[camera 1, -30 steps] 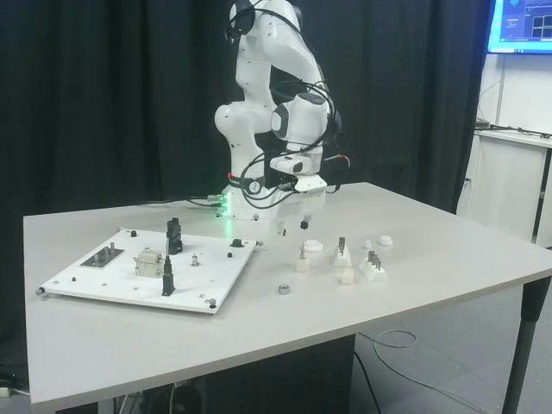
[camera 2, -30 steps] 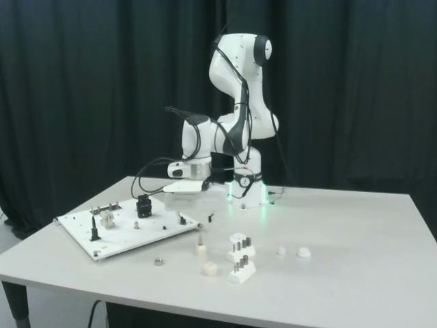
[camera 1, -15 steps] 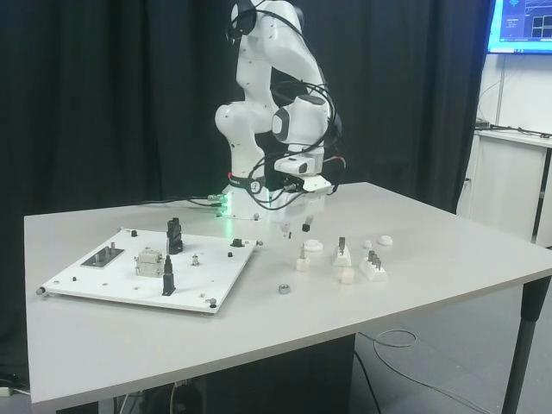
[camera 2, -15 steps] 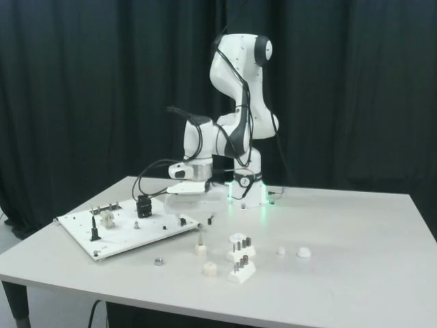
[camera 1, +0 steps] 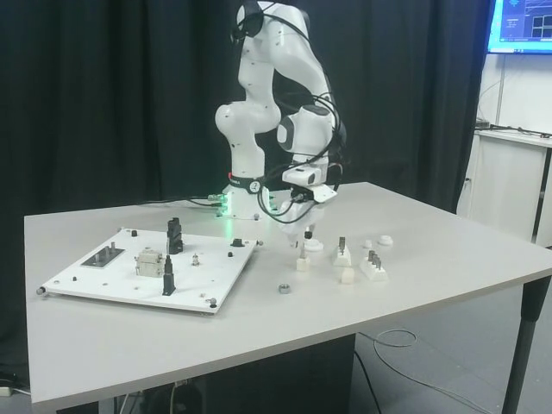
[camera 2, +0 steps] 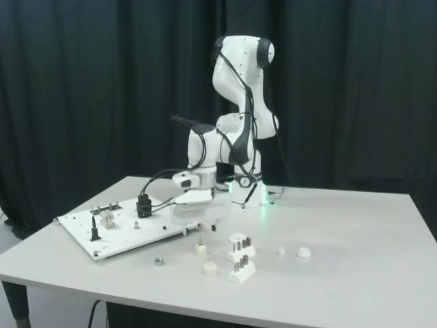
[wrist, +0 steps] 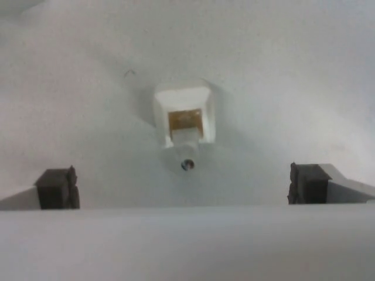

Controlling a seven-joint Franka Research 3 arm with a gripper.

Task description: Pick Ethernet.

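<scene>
The white arm (camera 1: 267, 95) reaches down over the grey surface (camera 1: 431, 259), and its gripper (camera 1: 304, 231) hangs just above a small white block (camera 1: 302, 263) that stands on the surface to the right of the white board (camera 1: 147, 272). In the wrist view the two black fingers (wrist: 57, 188) stand wide apart with nothing between them, and the white block (wrist: 183, 114) lies on the surface between them. That block is a small holder: a plug, seemingly the Ethernet connector (wrist: 185, 121), sits in its open top, with a pale stub and a dark dot at one end.

Further right stand more white holders. Two of them (camera 2: 241, 247) carry dark upright pins; another small block (camera 2: 210, 269) lies nearer the front edge. Two low white round pieces (camera 2: 303, 253) lie to the far right. A small ring (camera 1: 282, 288) lies on the surface in front of the board. The board holds several black and grey fixtures (camera 1: 173, 235).
</scene>
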